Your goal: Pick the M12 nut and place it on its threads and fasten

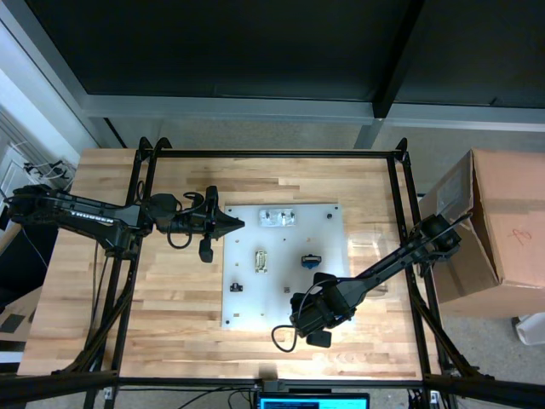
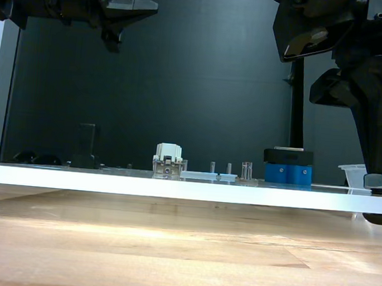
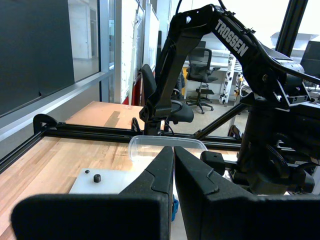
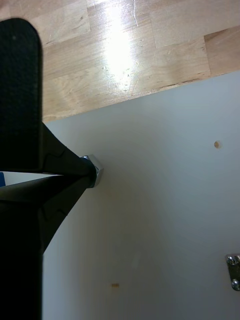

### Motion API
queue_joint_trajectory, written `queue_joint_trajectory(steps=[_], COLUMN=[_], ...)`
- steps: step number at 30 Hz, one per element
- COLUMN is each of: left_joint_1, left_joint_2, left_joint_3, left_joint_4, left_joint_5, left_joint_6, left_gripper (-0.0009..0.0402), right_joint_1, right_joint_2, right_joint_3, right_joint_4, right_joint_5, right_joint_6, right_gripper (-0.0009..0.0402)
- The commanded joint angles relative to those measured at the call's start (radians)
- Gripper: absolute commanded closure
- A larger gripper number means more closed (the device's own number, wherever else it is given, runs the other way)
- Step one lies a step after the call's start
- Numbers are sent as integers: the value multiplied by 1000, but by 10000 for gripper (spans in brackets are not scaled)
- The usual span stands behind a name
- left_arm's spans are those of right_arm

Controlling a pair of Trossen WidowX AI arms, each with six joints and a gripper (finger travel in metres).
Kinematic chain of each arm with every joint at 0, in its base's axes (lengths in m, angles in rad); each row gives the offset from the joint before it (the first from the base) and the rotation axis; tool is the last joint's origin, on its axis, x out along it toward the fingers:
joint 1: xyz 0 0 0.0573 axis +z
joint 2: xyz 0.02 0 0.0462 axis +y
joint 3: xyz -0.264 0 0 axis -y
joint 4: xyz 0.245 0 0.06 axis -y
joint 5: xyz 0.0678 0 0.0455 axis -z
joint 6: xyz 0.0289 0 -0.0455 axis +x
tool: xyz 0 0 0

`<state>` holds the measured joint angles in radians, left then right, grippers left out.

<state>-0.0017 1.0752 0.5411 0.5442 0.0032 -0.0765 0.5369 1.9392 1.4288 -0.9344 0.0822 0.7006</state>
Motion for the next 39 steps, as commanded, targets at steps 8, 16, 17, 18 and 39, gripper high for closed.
queue_joint_trajectory(steps=[8,16,17,18,39], left_joint_1=[0,0,0,0,0], left_joint_2=[0,0,0,0,0], left_joint_3=[0,0,0,0,0], left_joint_4=[0,0,0,0,0], left_joint_5=[0,0,0,0,0], left_joint_6=[0,0,0,0,0], left_gripper=[393,393,393,393,393], right_joint_1=[0,-3,-5,-5,-5], right_joint_2=[-10,-28,-29,-31,9], right_joint_3=[16,19,15,10,-8], right_joint_4=[-20,-73,-79,-79,-5], right_joint_5=[0,7,8,6,-171], right_joint_6=[-2,-11,-13,-15,-67], right_gripper=[393,393,393,393,393])
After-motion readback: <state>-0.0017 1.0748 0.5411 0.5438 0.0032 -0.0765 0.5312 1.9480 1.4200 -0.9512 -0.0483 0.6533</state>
